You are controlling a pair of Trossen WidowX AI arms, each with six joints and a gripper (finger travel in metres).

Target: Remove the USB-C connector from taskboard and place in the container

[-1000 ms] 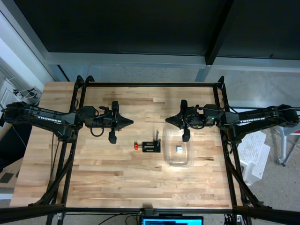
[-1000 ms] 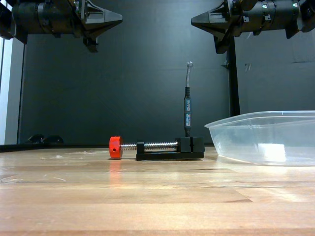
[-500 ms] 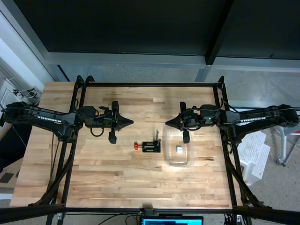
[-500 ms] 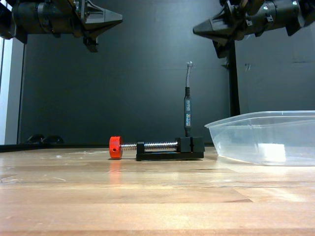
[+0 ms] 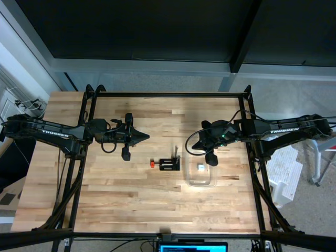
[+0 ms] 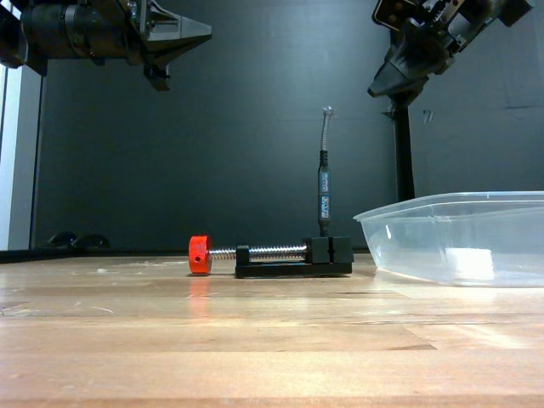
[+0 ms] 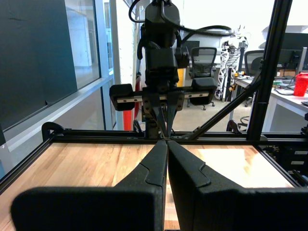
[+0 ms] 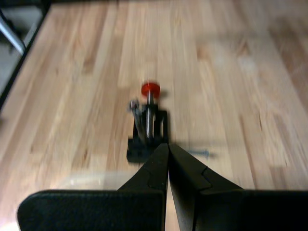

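The taskboard is a small black block with a red-orange knob, lying mid-table. The USB-C connector stands upright in the end away from the knob, with a short stiff cable above it. The clear container sits just right of the block. My right gripper hangs tilted down, above and behind the block, its fingers shut on nothing. High over the left half of the table, my left gripper is level and shut, holding nothing.
A small white square piece lies inside the container. A thin pale stick rests on the wood beside the block. A black frame borders the table.
My right gripper has tipped its nose downward and swung closer to the block. The left arm, the block and the container have not moved.
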